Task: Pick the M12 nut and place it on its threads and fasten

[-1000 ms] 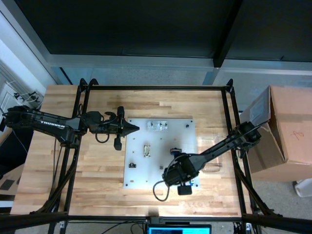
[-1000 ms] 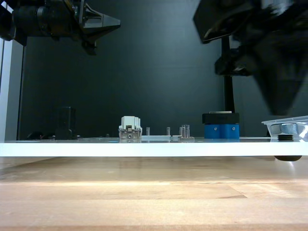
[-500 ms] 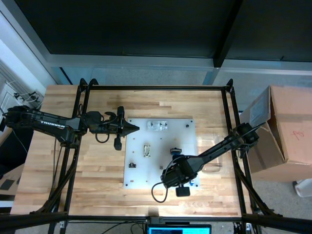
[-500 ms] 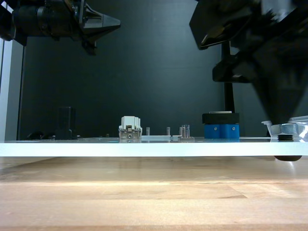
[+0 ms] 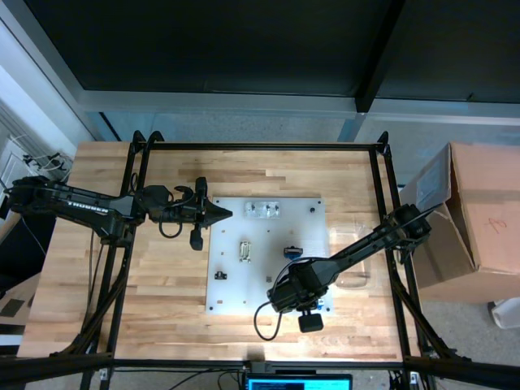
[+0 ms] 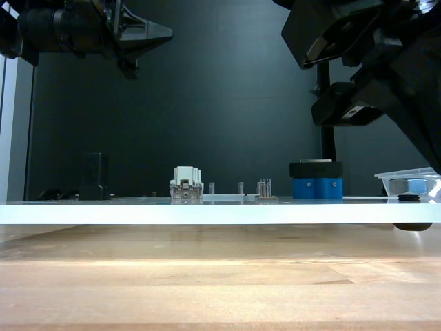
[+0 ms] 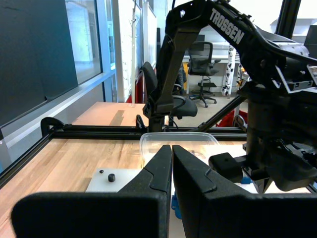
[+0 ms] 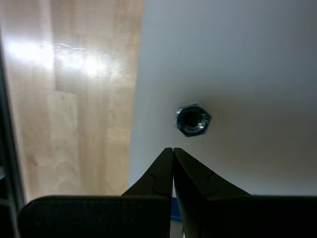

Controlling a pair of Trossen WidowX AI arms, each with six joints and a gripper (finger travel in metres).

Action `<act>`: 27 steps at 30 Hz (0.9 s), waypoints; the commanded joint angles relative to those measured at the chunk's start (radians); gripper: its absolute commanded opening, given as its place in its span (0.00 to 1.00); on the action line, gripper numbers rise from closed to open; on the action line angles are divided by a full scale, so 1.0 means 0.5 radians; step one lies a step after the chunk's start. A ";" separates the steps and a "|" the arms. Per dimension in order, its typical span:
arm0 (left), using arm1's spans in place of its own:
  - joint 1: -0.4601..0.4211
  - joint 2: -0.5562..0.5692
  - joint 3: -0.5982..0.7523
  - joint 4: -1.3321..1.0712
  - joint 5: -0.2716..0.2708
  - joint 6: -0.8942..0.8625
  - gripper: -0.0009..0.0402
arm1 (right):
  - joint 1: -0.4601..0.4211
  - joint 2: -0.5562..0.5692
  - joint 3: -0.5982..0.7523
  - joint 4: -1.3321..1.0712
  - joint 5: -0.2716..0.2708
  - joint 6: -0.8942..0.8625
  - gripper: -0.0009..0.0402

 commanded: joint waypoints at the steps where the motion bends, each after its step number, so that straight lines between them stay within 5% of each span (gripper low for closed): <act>1: 0.000 0.000 0.000 0.001 0.001 0.000 0.02 | -0.019 -0.021 0.001 -0.022 0.234 0.076 0.02; 4: 0.000 0.001 0.000 0.000 0.001 0.000 0.02 | -0.025 -0.021 0.001 -0.017 0.353 0.096 0.02; 13: 0.001 0.000 0.000 0.000 0.001 0.000 0.02 | -0.024 0.013 -0.029 0.059 0.323 0.089 0.02; 15: 0.000 0.000 0.000 0.000 0.001 0.000 0.02 | -0.024 0.013 -0.031 0.066 0.159 0.047 0.02; 17: 0.000 0.000 0.000 0.001 0.001 0.000 0.02 | -0.024 0.011 -0.031 0.062 -0.161 -0.067 0.02; 19: 0.000 0.000 0.000 0.000 0.001 0.000 0.02 | -0.024 0.006 -0.031 0.047 -0.270 -0.066 0.02; 27: 0.000 0.000 0.000 0.001 0.001 0.000 0.02 | -0.024 -0.002 -0.031 0.037 -0.014 -0.035 0.02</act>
